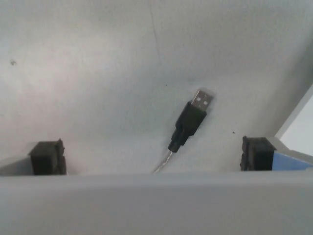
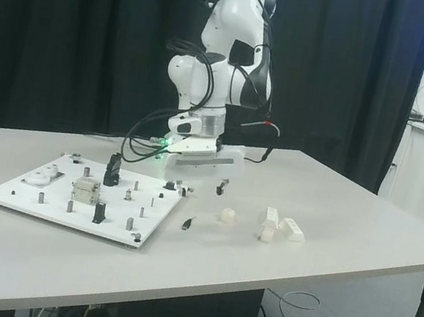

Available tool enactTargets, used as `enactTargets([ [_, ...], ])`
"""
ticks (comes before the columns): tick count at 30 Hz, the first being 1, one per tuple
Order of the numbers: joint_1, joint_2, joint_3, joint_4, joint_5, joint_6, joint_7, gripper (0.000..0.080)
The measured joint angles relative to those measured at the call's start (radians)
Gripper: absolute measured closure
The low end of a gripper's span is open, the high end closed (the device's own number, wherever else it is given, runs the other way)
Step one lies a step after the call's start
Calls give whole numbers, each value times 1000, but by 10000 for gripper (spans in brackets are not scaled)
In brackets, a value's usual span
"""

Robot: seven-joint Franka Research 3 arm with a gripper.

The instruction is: Remove waterproof.

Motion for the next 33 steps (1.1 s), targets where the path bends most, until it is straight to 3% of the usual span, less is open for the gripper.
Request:
enactTargets([
  [33, 0, -19, -11, 0, -2, 17, 0, 3],
])
